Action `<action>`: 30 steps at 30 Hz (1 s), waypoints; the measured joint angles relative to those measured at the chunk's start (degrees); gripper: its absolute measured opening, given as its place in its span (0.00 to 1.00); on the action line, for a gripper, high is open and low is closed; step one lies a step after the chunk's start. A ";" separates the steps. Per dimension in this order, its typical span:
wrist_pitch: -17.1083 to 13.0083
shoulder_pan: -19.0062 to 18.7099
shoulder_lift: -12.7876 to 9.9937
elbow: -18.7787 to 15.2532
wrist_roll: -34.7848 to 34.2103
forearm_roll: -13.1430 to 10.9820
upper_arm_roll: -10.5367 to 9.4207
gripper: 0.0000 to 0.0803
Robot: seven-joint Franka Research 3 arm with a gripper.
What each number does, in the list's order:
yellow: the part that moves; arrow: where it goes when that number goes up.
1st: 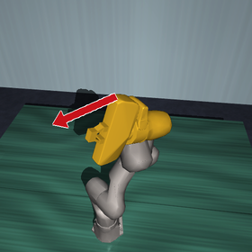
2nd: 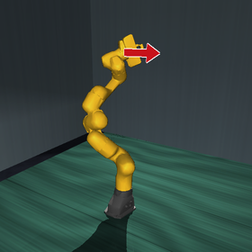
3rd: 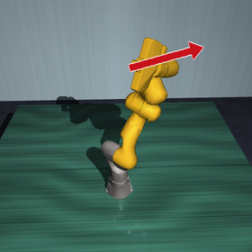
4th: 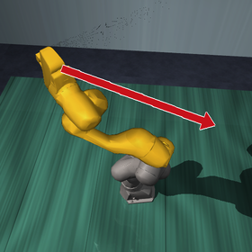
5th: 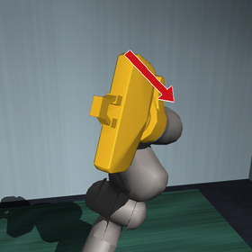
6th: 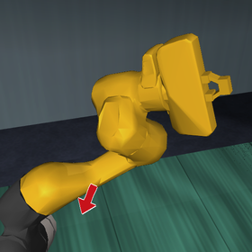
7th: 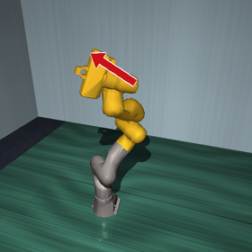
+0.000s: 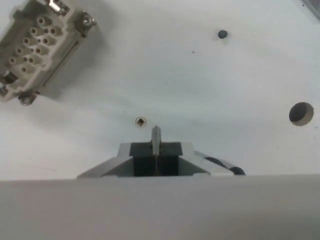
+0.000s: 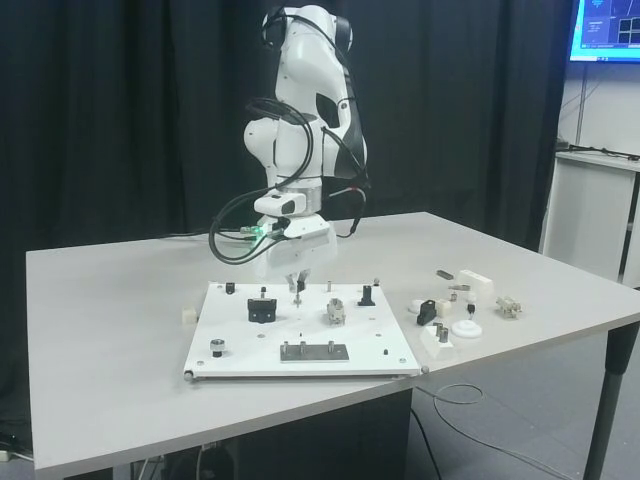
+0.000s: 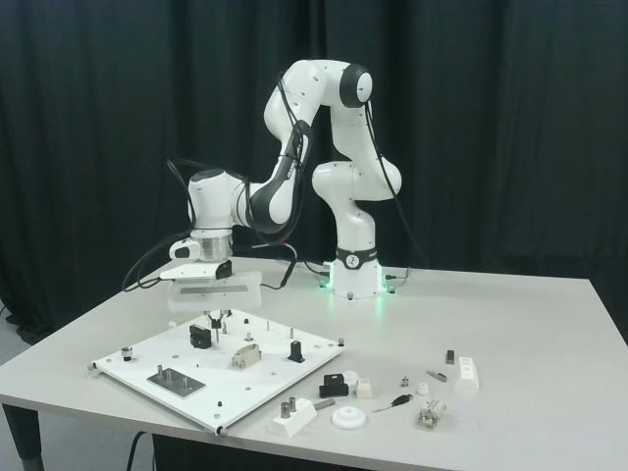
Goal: Place square peg 1.
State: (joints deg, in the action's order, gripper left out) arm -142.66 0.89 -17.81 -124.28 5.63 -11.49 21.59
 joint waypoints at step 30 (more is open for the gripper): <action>0.08 -0.46 0.45 0.14 -0.97 0.00 0.00 0.03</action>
State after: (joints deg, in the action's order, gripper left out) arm -142.57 0.42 -17.36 -124.14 4.66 -11.49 21.59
